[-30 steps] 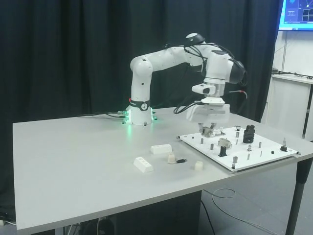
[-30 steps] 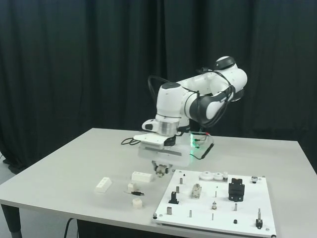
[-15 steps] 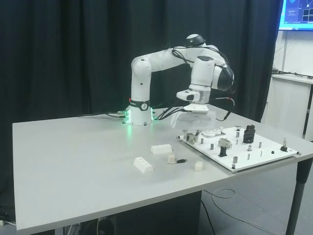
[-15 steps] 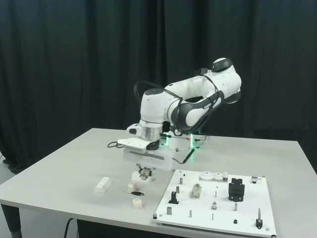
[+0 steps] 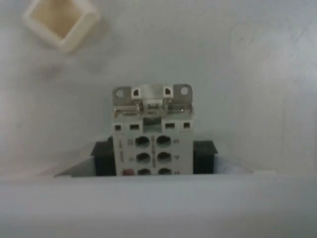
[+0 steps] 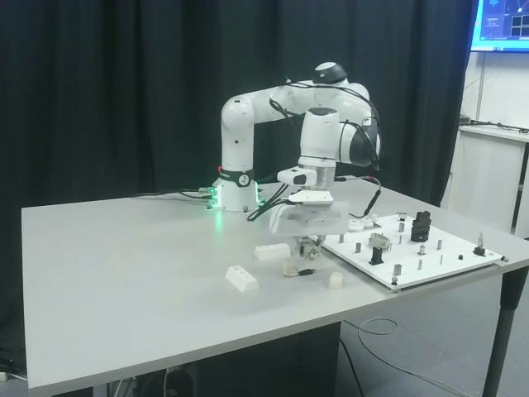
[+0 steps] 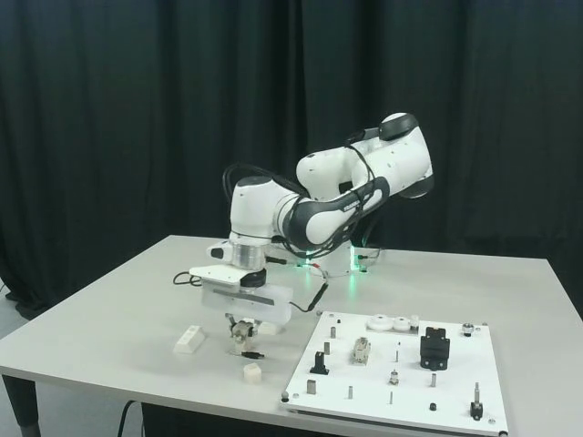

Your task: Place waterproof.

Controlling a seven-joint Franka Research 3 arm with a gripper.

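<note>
Wrist view shows the gripper (image 5: 153,158) closed on a white waterproof connector (image 5: 152,134), its black fingers (image 5: 204,157) pressed against the connector's two sides. The connector has a grey metal bracket at its far end and two rows of round sockets on its face. It hangs above the grey table (image 5: 247,74), apart from the surface. A small white square cap (image 5: 60,21) with a hollow middle lies on the table nearby.

In the first room view the white arm (image 6: 273,99) reaches down from its base near the back of the table, and the gripper (image 6: 307,246) holds the connector just above the table, off the white assembly board's (image 6: 413,252) edge. A white block (image 6: 272,251) lies just beside it, another white block (image 6: 242,278) sits toward the table's front edge, and the cap (image 6: 335,280) rests near the board's front corner. A small plug with a black lead (image 6: 296,269) lies below the gripper.
</note>
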